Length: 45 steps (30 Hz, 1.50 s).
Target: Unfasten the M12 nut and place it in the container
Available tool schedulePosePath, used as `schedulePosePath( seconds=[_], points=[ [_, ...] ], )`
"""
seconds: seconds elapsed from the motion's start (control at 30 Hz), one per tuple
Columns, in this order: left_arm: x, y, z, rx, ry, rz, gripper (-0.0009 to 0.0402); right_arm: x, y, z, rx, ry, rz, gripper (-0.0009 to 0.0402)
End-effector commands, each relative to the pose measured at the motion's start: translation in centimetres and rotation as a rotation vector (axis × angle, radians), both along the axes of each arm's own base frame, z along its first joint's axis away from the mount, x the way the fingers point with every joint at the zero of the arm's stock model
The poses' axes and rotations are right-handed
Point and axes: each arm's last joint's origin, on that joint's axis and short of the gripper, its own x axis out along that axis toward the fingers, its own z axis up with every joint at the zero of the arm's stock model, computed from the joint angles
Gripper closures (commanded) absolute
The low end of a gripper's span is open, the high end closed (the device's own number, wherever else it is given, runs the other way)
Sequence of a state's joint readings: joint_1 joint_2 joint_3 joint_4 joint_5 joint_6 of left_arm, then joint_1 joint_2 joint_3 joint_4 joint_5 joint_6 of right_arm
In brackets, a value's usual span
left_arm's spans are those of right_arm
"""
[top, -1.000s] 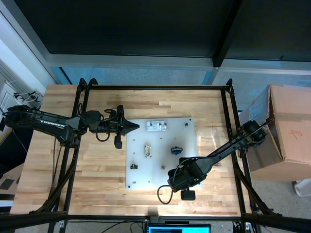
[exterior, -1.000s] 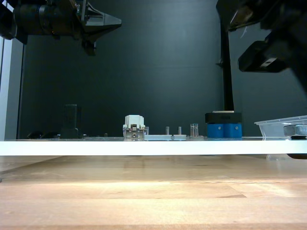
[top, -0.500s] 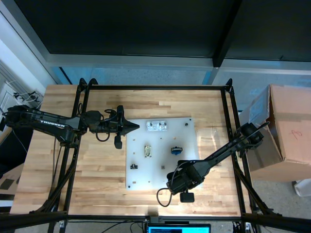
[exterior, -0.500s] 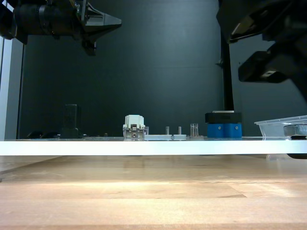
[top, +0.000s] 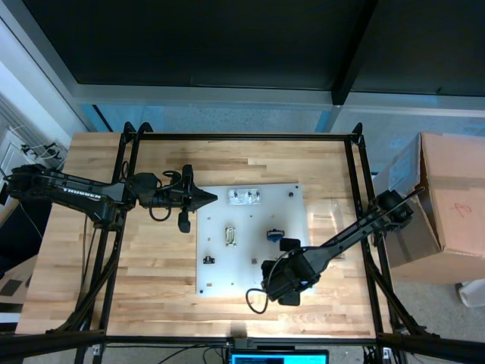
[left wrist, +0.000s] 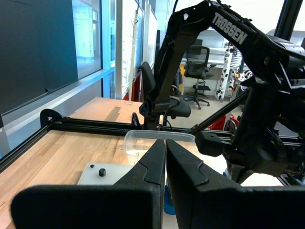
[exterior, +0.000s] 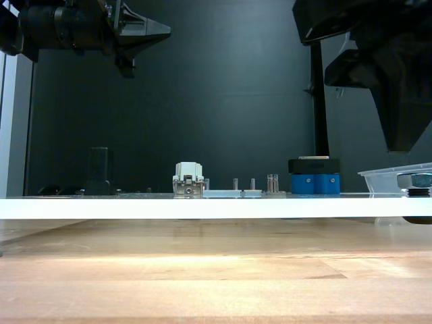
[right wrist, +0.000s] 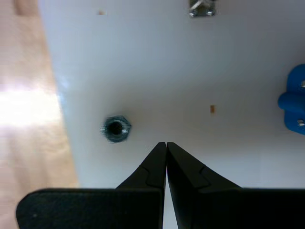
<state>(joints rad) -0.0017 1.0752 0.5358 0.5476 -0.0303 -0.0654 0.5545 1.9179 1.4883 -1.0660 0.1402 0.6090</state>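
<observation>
1. Sitting on its stud [exterior: 419, 192], the silver nut [right wrist: 116, 129] lies just beside the right gripper [right wrist: 166, 144], outside its empty, pressed-together jaws.
2. The left gripper [top: 213, 198] hovers over the white board [top: 227, 274]'s far left edge, its jaws closed on nothing.

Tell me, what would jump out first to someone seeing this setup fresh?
The small silver nut sits on its short black stud on the white board. The right gripper hovers shut and empty just beside it; the left gripper hangs shut, high over the board's far left corner.
</observation>
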Motion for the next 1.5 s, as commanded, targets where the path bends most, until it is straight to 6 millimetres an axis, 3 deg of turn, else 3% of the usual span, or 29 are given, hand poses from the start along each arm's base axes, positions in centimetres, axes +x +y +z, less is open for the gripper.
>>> schedulePosePath(
  seconds=[0.03,0.13,0.67,0.83,0.93,1.13,1.5],
  points=[
    [0.0,0.0,0.0,0.000,0.000,0.000,0.0393,0.0,0.5,0.2,0.110,0.042,0.008,0.0393],
    [0.0,0.0,0.0,0.000,-0.002,0.000,0.0393,0.2,0.9,0.0,0.191,0.062,0.019,0.0393],
    [0.0,0.0,0.0,0.000,-0.001,0.000,0.0393,0.8,1.1,-2.4,0.180,0.060,0.022,0.0393],
    [0.0,0.0,0.0,0.000,-0.001,0.000,0.0393,0.3,-0.1,-2.1,-0.064,0.008,-0.024,0.0393],
    [0.0,0.0,0.0,0.000,-0.002,0.000,0.0393,0.1,-0.4,-1.6,-0.095,0.006,-0.009,0.0393],
    [0.0,0.0,0.0,0.000,-0.002,0.000,0.0393,-0.2,-0.4,-0.8,-0.042,0.010,-0.020,0.0393],
    [0.0,0.0,0.0,0.000,0.000,0.000,0.0393,0.1,0.7,0.2,0.245,0.065,0.012,0.0393]
  ],
)
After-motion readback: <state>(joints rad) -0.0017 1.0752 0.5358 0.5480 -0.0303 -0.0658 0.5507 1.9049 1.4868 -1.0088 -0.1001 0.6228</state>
